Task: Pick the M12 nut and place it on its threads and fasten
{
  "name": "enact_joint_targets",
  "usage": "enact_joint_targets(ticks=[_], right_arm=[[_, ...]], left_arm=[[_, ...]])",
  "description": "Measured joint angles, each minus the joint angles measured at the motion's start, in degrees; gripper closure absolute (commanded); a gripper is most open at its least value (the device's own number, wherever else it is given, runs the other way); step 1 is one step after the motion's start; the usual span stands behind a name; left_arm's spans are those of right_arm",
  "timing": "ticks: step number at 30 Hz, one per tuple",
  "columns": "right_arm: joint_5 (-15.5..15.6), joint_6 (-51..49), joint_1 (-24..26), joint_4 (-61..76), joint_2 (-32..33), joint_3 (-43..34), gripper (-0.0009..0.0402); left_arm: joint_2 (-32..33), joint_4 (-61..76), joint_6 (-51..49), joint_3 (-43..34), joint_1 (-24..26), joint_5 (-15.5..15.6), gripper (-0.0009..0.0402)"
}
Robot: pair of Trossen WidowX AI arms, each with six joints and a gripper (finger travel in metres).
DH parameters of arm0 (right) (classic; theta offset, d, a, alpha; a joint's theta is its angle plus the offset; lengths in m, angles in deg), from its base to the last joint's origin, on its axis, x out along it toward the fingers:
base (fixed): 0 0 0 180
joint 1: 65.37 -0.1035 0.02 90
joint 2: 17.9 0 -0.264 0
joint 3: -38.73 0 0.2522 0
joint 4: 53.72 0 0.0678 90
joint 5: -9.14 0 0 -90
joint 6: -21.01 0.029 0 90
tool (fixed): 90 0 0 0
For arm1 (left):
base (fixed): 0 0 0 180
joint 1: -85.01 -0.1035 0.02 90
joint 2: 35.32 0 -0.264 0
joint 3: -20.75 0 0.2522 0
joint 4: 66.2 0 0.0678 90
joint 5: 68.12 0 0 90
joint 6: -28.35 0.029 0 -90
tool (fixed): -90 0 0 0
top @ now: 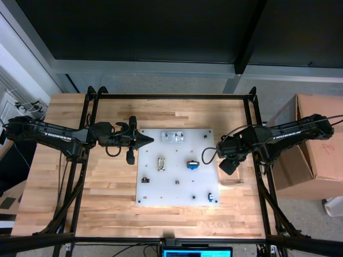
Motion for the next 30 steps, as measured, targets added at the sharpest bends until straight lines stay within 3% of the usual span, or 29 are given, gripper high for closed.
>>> enact_joint_targets(ticks=[6,12,30], right_arm=[[0.20,8.94,-2.14,-2.93,0.28,4.74,0.0184],[0.26,14.34,-3.48,-7.30,2.75,8.87,0.0153],[0.26,13.38,-4.17,-19.10,10.47,13.68,0.0194]], left_arm=[[0.00,0.00,0.02,-0.02,0.00,0.00,0.0393],[0.00,0.00,0.00,0.00,0.00,0.00,0.0393],[0.00,0.02,0.02,0.00,0.00,0.00,0.0393]])
